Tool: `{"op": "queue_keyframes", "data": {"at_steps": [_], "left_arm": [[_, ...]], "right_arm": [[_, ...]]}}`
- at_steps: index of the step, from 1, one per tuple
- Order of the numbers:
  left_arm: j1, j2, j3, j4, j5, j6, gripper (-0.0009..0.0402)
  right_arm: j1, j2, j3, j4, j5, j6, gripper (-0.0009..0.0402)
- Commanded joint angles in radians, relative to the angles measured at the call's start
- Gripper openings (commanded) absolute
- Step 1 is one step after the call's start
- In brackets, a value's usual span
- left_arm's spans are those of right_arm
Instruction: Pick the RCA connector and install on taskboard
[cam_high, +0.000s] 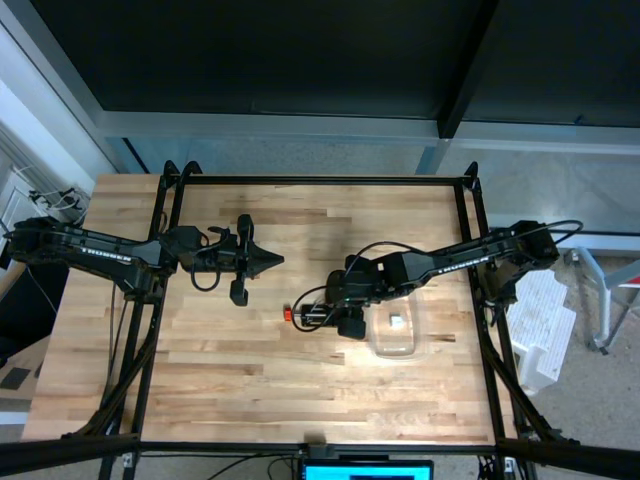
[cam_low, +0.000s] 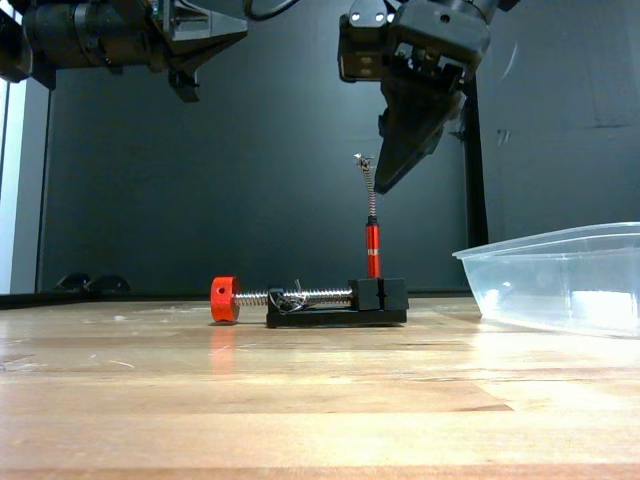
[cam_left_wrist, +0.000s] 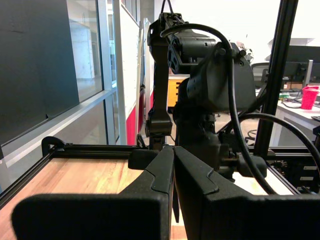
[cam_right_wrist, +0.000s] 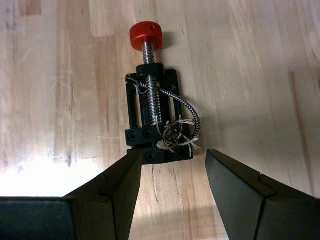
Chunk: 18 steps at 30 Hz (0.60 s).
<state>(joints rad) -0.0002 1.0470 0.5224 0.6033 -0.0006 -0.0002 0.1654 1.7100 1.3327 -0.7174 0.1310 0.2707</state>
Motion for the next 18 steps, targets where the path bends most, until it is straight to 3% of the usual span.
{"op": "queue_keyframes", "data": {"at_steps": [1, 11, 18], "left_arm": [[0.0, 0.0, 0.0, 0.0, 0.0, 0.0, 0.0], [0.0, 0.0, 0.0, 0.0, 0.0, 0.0, 0.0], [0.0, 0.0, 0.0, 0.0, 0.0, 0.0, 0.0]], "right_arm": [[0.001, -0.003, 0.001, -0.014, 0.0, -0.003, 0.0178], [0.01, -0.026, -0.01, -0.033, 0.0, 0.0, 0.0177], [0.013, -0.158, -0.112, -0.002, 0.0, -0.003, 0.017]]}}
